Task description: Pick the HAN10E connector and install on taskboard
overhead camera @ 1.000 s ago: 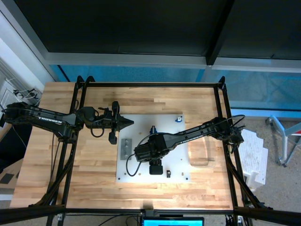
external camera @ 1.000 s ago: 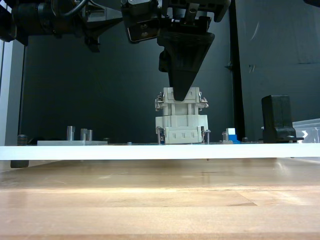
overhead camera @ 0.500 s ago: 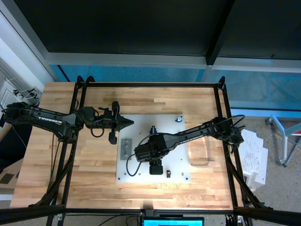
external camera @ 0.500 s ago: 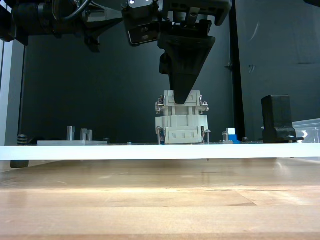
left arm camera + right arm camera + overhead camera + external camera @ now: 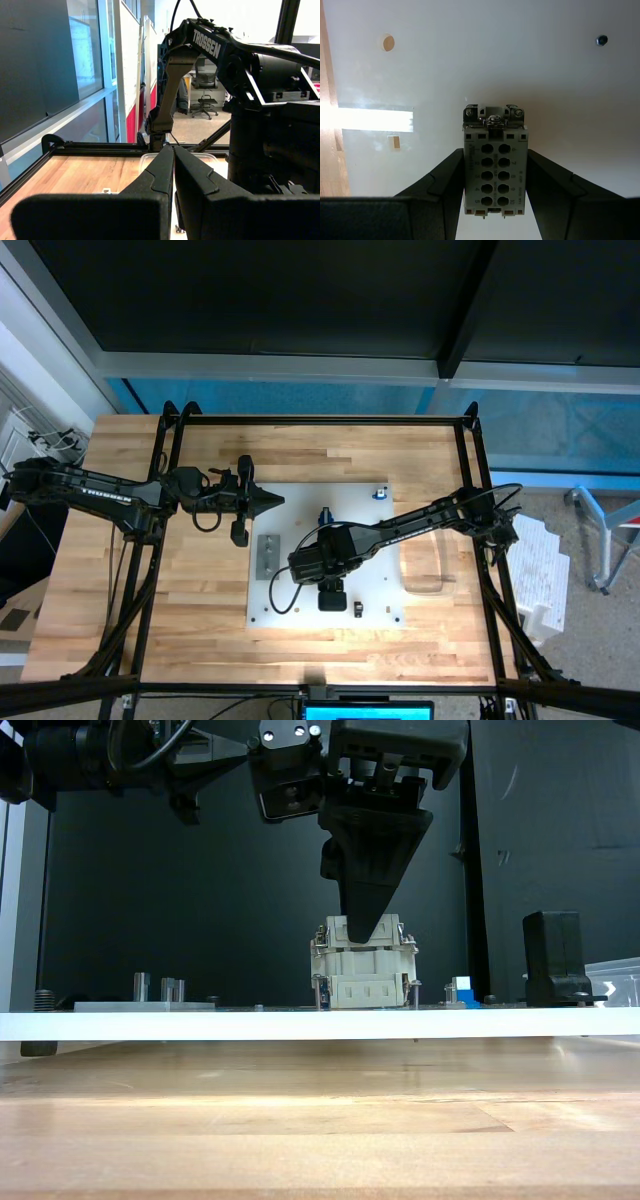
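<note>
Right wrist view: my right pincer (image 5: 362, 925) grips the small beige-grey plastic HAN10E connector (image 5: 495, 172) by its long sides on the large white plastic taskboard (image 5: 560, 75). I judge it rigid and light. Closed, my left pincer (image 5: 272, 500) hangs over its far-left corner.

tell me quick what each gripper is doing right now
Left gripper: shut, empty, above the board's far left corner.
Right gripper: shut on the connector, at the board's middle.

It is a robotics lab: a wooden table (image 5: 200, 620) in a black frame (image 5: 320, 421), a Trossen arm (image 5: 210, 42), an office chair (image 5: 201, 104) beyond.
</note>
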You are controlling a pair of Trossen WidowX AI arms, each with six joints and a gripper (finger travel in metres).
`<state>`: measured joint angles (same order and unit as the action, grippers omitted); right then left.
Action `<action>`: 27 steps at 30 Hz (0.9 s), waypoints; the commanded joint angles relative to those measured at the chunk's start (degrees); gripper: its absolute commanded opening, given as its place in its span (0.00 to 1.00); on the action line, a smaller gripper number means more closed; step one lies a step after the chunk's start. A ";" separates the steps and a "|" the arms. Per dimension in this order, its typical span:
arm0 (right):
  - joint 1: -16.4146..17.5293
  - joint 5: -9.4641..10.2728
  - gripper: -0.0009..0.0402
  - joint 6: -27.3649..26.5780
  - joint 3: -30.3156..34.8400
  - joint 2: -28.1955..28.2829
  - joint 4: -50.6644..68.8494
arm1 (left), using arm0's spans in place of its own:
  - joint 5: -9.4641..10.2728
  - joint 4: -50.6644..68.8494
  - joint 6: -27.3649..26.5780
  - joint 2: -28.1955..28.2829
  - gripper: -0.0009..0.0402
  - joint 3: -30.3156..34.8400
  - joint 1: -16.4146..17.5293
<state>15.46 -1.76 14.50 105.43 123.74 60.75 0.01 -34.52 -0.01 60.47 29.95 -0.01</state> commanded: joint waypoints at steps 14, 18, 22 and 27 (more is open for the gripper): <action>0.00 -0.02 0.14 -0.04 -0.26 0.13 0.04 | 0.00 0.00 0.02 0.02 0.02 0.00 0.02; 0.00 0.04 0.24 -0.02 -0.26 -0.02 -0.02 | 0.00 0.00 0.02 0.02 0.02 0.00 0.00; 0.00 0.07 0.35 0.00 -0.28 -0.33 -0.02 | 0.00 0.00 0.02 0.02 0.02 0.00 0.00; 0.04 0.04 0.48 -0.02 -0.26 -1.05 0.02 | 0.00 0.00 0.02 0.02 0.02 0.00 0.00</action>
<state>15.46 -1.76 14.31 104.95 123.13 60.88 0.01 -34.52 0.01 60.47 29.93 -0.01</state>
